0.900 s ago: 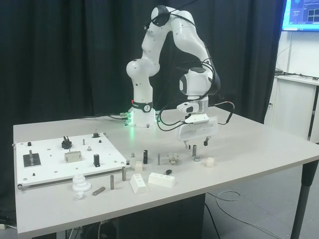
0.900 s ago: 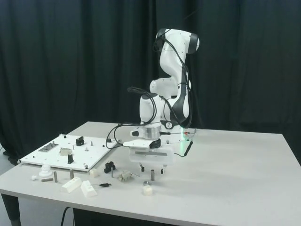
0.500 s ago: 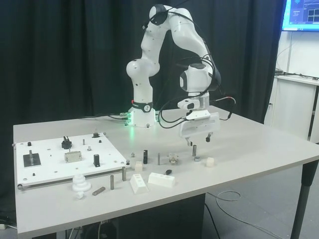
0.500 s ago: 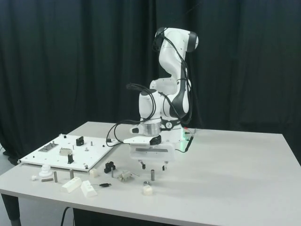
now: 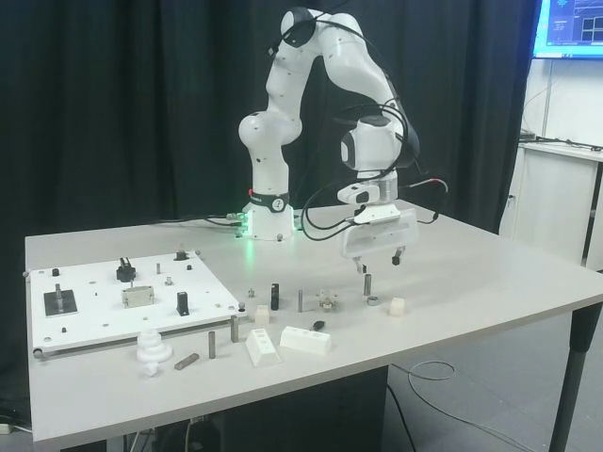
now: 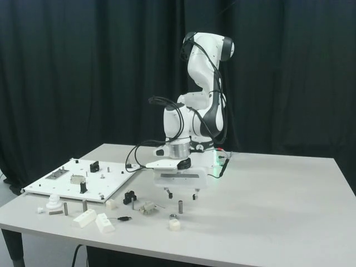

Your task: Remove square peg 2.

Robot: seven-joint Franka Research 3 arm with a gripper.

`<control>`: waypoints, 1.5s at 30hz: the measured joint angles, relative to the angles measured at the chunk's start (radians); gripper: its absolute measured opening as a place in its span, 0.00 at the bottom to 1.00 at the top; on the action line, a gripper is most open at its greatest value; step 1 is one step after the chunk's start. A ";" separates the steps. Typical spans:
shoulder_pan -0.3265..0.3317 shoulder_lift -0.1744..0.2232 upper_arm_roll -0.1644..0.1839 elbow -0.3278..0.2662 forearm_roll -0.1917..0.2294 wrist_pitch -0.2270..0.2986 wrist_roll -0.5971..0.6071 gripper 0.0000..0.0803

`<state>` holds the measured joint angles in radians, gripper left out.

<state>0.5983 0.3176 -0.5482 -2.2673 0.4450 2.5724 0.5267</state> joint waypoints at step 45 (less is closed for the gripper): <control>-0.001 -0.001 -0.058 0.017 -0.092 -0.026 0.000 1.00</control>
<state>0.5972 0.3167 -0.6066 -2.2499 0.3532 2.5461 0.5267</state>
